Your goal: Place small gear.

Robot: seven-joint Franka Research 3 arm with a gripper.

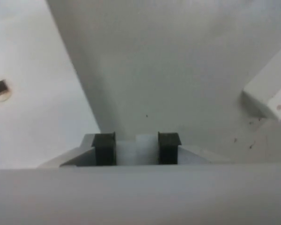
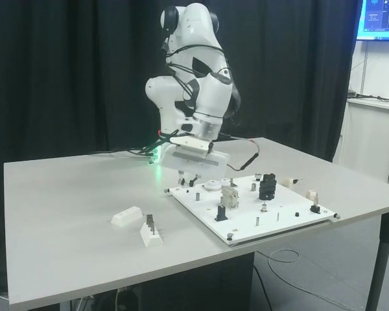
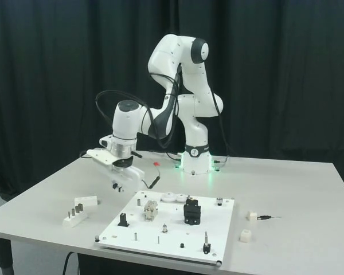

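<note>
Gripper (image 1: 136, 149) of my white arm, tilted and hanging low over the near-base corner of the white board (image 3: 172, 235) on the grey table (image 2: 65, 194). In the wrist view my two black fingertips (image 1: 104, 149) stood apart with a pale white piece clamped between them. I took this for the small gear (image 1: 136, 151), so it sat in my grasp and not on the board. From the two room cameras the gripper (image 2: 188, 178) (image 3: 117, 186) was too small for me to make out the held piece. I could not tell whether my fingers hung over the board's edge or just outside it.

On the board, two white gears (image 3: 168, 197) lay side by side near its far edge. A black fixture (image 3: 191, 213) stood just beside them toward the middle, with a few short pegs around it.

Two white blocks rested on the bare table, well apart from the board. One was plain (image 2: 126, 216), and the other carried upright grey pins (image 2: 150, 234). Green light (image 3: 180, 166) glowed at the foot of my arm's base.
</note>
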